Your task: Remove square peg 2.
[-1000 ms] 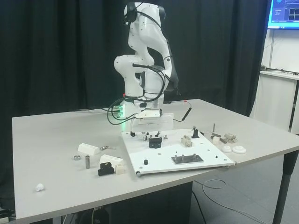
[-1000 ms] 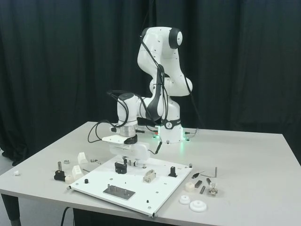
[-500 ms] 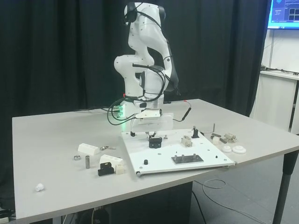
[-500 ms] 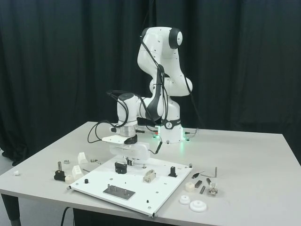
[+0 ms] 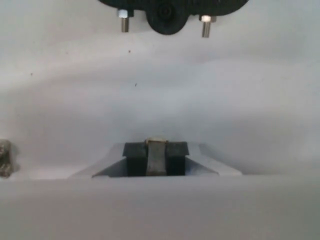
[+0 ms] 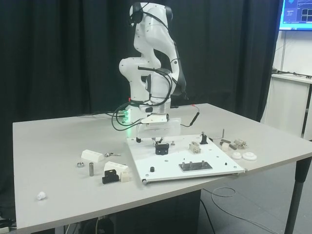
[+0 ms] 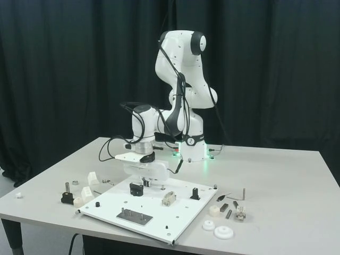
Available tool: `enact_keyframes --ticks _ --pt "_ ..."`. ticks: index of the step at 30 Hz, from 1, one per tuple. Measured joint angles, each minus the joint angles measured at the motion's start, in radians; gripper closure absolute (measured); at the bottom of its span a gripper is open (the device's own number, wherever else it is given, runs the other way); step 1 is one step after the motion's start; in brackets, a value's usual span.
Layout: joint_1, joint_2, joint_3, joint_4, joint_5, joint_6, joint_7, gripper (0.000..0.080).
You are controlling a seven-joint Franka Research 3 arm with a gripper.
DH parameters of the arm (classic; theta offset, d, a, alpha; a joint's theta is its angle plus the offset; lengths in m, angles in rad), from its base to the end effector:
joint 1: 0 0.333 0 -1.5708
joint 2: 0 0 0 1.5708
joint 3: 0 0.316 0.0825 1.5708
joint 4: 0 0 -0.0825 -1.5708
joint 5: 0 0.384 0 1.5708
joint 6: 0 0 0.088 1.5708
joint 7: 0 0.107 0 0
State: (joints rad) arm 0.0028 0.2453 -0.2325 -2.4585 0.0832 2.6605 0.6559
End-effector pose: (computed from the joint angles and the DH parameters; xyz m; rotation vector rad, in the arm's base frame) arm 0.4643 -0.1154 0.1993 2.7674 -1.4308 -0.0467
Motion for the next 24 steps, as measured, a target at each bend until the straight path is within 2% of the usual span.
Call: enact_keyframes --ticks 5,10,18,24 --pt "0.0 -0.007 -0.002 0.0 0.006 -0.007 0.0 0.0726" --pt "0.0 -0.032 -0.006 0.004 0.006 -0.042 0.0 0.0727" --pt "0.0 -0.106 -0.018 0.015 -0.001 -0.128 -0.008 0.0727" --pt "0.0 -0.162 -0.029 0.028 -0.028 -0.201 -0.009 0.0727"
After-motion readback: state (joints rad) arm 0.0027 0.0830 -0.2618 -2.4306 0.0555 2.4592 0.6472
